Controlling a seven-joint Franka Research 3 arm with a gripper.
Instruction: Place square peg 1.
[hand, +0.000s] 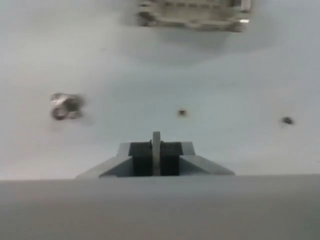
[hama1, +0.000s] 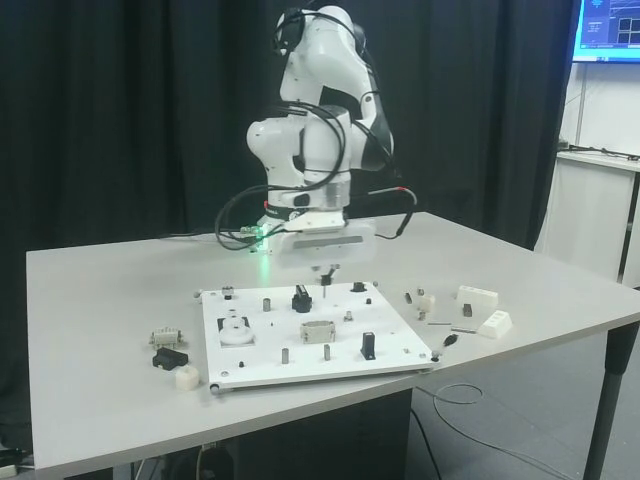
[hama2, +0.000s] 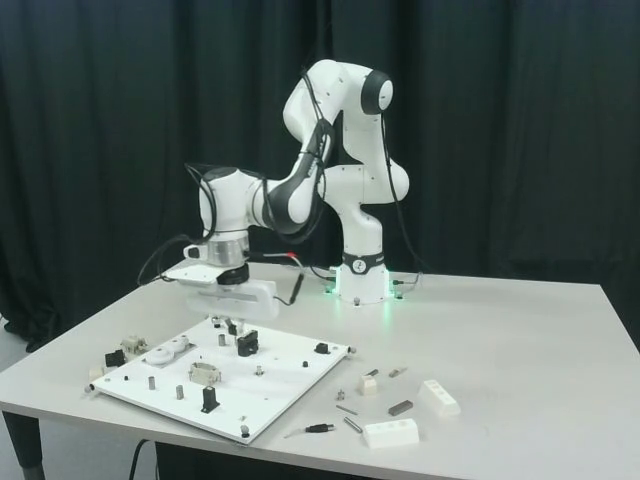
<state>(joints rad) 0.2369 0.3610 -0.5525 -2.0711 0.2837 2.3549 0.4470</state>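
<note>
On the white board (hama1: 315, 350), two black brackets (both upright).

Even room light, black backdrop; wrist view blurred, soft shadows throughout

Blurred in wrist view: grey connector block (hand: 194, 14), cut off at 12 o'clock edge; small metal ring part (hand: 65, 106) at 9 o'clock indistinct. Gripper (hand: 156, 159) fingertips partly hidden behind grey housing.

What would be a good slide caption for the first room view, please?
White Franka arm holds its gripper above the white assembly board on a grey table.
</note>
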